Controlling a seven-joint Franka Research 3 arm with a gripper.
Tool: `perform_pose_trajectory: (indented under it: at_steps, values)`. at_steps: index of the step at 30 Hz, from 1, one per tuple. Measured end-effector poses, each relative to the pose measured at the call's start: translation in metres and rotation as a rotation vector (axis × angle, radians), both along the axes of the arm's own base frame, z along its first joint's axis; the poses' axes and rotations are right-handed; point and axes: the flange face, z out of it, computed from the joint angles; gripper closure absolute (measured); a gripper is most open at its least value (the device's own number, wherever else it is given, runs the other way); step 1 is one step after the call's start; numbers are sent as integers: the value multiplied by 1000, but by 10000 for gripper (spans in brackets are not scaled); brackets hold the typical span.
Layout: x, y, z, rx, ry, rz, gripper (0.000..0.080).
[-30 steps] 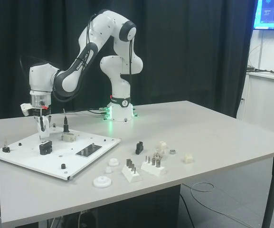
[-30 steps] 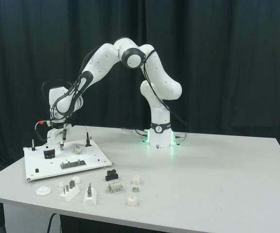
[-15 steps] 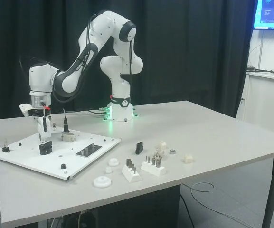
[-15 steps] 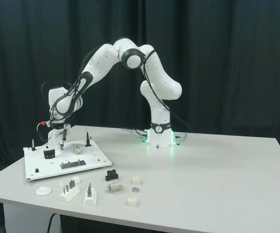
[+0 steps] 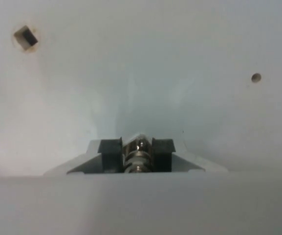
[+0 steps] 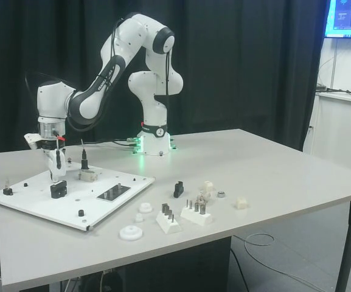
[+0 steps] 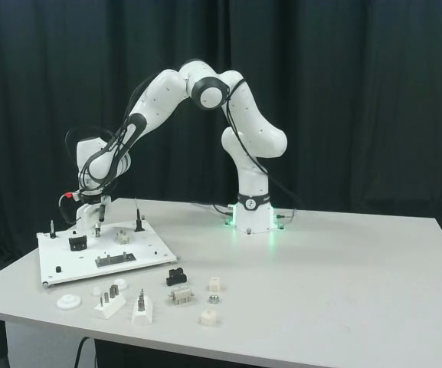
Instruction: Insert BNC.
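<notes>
1. The gripper (image 5: 140,159) has its two fingers clamped on a small metal plug (image 5: 140,155); in the wrist view the plug sits squeezed between the dark finger pads (image 5: 110,154).
2. From the first room view, the gripper (image 6: 56,165) points straight down over the far corner of the white board (image 6: 132,180), with the plug held just above the board's surface. Whether the plug touches the board cannot be told.
3. In the wrist view, the board (image 5: 141,73) under the fingers is plain white, with a small square socket (image 5: 25,37) and a small round hole (image 5: 256,77), both well apart from the plug.
4. A black block (image 6: 58,190) sits on the board just beside the gripper, on the near side.
5. A thin black post (image 6: 84,159) and a small grey block (image 6: 88,176) stand on the board near the gripper, toward the robot base (image 6: 152,143).
6. A dark flat plate (image 6: 114,193) lies near the middle of the board.
7. Off the board, on the grey table (image 6: 272,170), lie a white gear (image 6: 129,232), two white holders with pins (image 6: 181,216), a black clip (image 6: 179,190) and a few small white pieces (image 6: 241,202).
8. The white arm (image 7: 159,100) arches from its base over to the board.
</notes>
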Motion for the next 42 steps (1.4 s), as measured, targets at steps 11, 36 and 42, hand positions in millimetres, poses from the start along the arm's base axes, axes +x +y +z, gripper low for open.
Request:
perform_pose_trajectory:
  at_steps: [11,36,42]
  values:
    - [0,0,0,0,-1,-5,678]
    - [-1,-1,0,4,-7,-241,678]
    - [-2,-1,0,6,-9,-329,678]
